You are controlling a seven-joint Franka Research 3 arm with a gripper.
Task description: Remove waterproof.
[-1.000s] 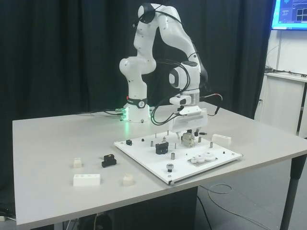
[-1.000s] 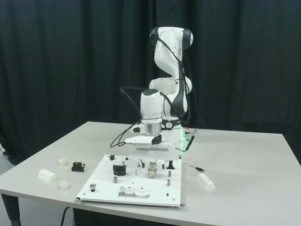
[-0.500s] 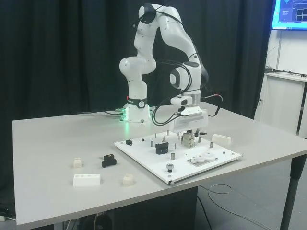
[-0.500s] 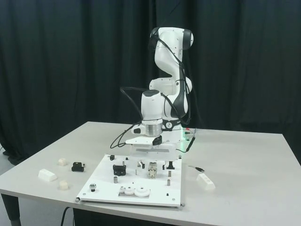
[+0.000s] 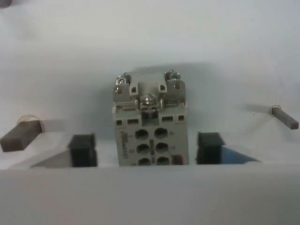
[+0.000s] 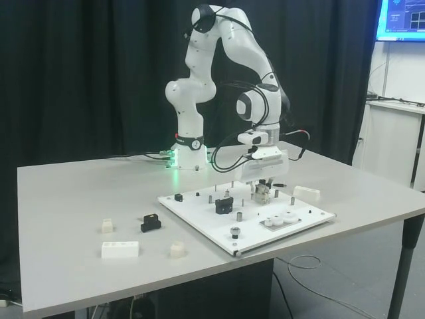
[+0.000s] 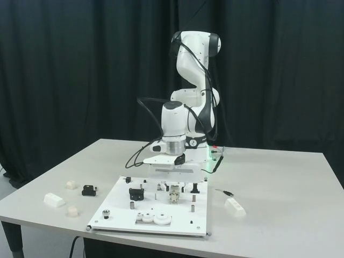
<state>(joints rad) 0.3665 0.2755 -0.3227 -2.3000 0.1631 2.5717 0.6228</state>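
Loose white blocks [image 6: 120, 249] and a black clip [image 6: 151, 222] lie on the tabletop [image 6: 73, 199], well apart from the white board [image 7: 177, 224]. Mid-board, the waterproof connector [image 5: 149, 123] stands upright. Tool [image 5: 146, 150] spread, one black pad [image 5: 83, 150] either side of the connector's body, apparently not touching. Step judged: pre-grasp. Next: close squarely, then pull straight up. A metal pin [image 5: 284, 117] stands nearby.

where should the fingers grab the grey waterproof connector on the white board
Grip the grey block-shaped waterproof connector by its two flat long sides, coming straight down from above. It stands upright on the white board, and the black fingers already flank it on both sides, apart from it.
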